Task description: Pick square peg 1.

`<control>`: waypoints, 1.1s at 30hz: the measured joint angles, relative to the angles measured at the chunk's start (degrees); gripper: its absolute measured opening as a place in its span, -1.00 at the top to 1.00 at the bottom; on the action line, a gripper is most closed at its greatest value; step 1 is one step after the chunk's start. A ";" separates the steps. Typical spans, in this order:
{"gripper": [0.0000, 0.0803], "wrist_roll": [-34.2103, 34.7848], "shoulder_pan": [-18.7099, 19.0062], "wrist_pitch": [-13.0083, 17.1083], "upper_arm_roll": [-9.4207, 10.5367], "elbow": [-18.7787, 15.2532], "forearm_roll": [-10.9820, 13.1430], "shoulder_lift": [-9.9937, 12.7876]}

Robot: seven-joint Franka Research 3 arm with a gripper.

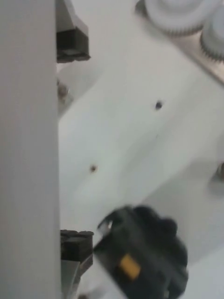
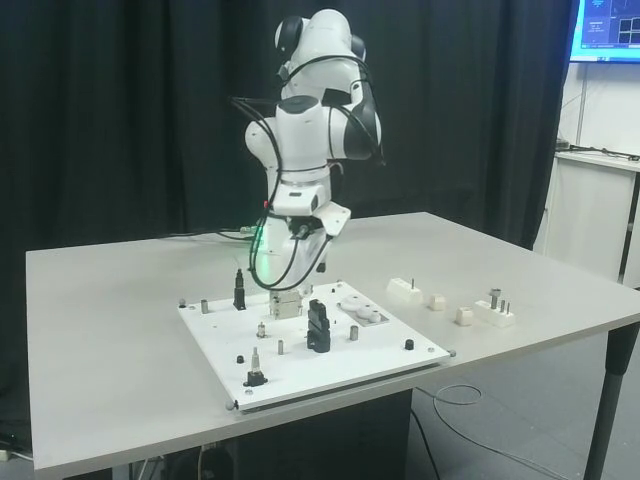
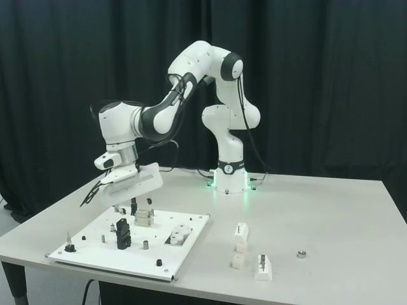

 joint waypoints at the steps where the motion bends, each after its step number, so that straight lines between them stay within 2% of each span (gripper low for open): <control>1: -0.99 0.49 0.36 0.28 0.00 -0.64 -0.18 -0.44; 13: -0.99 9.76 4.64 4.84 -0.02 -7.97 -3.00 -4.92; 20: -0.99 19.17 7.43 8.33 -0.01 -12.05 -3.19 -6.82; 33: -0.99 27.59 13.96 13.92 0.00 -19.56 -3.20 -10.68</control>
